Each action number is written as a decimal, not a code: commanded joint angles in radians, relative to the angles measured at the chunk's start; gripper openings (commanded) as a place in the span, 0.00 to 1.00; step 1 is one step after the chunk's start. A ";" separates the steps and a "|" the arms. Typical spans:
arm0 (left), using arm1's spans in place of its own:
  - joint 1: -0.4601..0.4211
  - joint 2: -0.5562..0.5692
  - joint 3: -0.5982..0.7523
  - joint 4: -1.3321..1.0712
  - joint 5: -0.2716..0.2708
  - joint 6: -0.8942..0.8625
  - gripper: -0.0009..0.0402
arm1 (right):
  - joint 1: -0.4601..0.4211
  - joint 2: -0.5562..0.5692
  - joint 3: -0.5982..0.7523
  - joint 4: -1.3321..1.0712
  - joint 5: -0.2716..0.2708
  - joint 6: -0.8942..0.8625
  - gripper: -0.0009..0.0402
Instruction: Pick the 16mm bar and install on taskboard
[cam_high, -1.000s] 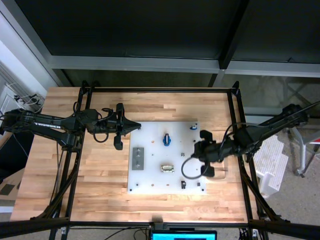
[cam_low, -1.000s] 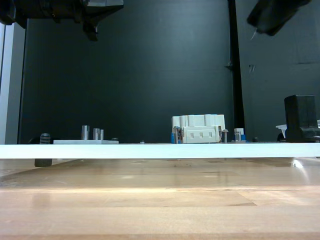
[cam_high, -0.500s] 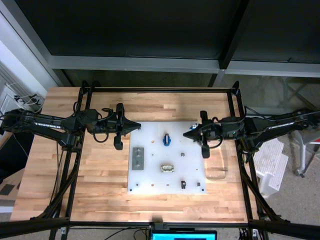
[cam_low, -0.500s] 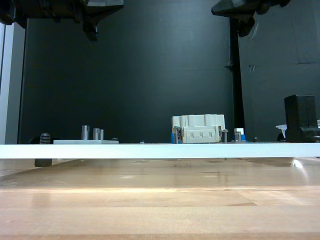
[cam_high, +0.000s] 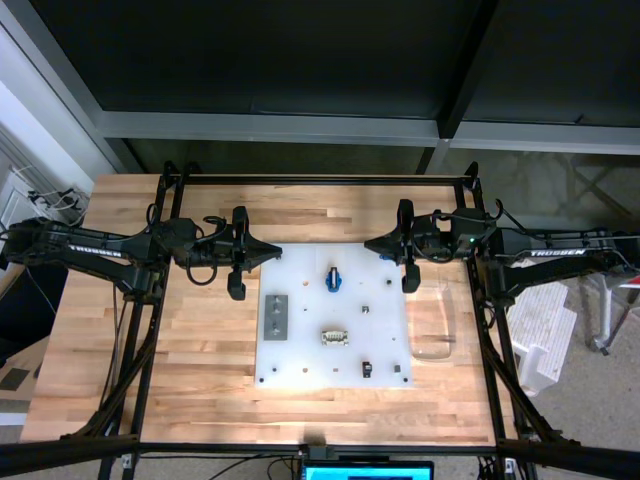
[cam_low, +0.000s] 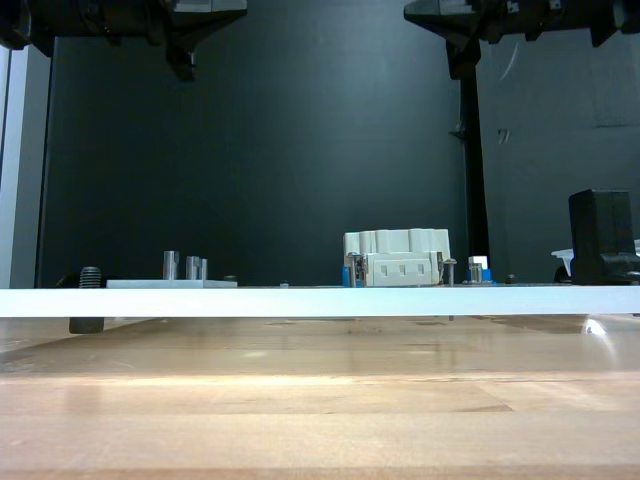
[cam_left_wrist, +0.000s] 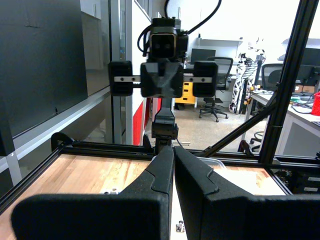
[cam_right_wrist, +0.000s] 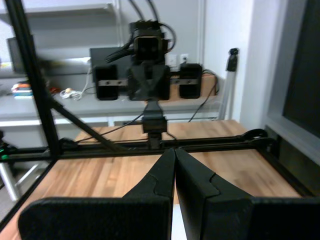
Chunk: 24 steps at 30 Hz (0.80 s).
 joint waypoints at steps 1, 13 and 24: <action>0.000 0.000 0.000 0.000 0.000 0.000 0.02 | -0.013 0.001 -0.014 0.026 -0.021 0.003 0.02; 0.000 0.000 0.000 0.000 0.000 0.000 0.02 | -0.012 0.001 -0.018 0.030 -0.021 0.018 0.02; 0.000 0.000 0.000 0.000 0.000 0.000 0.02 | -0.012 0.001 -0.018 0.029 -0.020 0.018 0.02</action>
